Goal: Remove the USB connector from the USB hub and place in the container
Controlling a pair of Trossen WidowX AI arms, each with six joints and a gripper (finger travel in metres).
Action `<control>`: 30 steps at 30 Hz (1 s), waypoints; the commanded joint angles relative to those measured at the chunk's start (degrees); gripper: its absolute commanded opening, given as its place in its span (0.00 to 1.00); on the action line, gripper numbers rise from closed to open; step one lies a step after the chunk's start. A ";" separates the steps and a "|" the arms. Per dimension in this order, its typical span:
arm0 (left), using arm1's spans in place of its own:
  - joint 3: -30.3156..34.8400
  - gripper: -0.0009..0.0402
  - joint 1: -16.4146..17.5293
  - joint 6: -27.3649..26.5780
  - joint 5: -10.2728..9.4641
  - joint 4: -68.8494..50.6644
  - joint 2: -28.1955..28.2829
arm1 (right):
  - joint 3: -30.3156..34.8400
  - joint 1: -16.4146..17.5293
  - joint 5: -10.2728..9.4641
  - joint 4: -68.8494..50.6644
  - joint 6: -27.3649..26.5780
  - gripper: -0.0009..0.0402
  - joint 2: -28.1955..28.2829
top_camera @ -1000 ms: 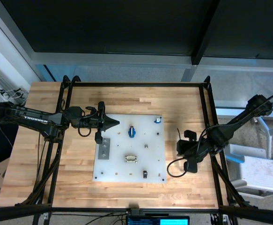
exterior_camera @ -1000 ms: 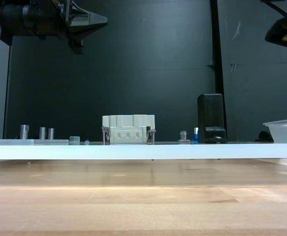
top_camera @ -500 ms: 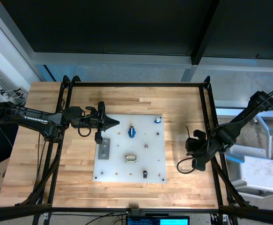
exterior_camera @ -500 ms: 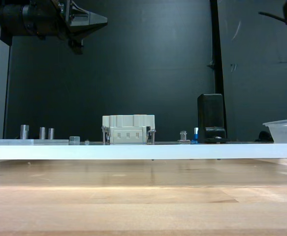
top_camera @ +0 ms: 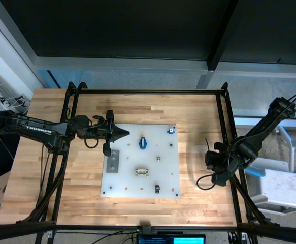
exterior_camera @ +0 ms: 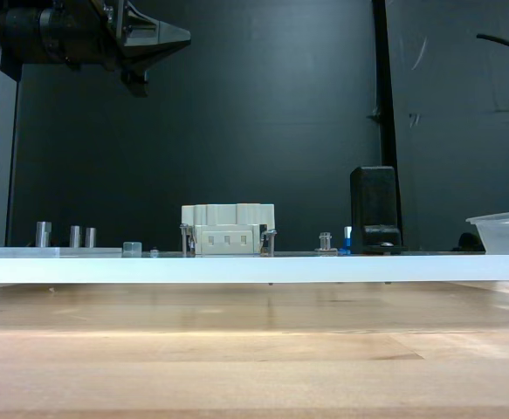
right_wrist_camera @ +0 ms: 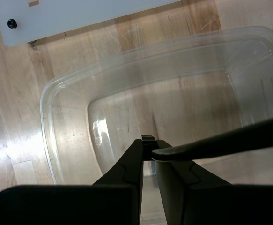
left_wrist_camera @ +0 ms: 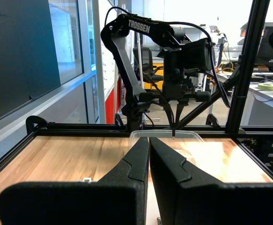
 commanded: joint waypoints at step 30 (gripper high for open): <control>0.00 0.02 0.00 0.00 0.00 0.00 0.02 | -0.20 0.24 -0.87 0.04 2.91 0.44 0.07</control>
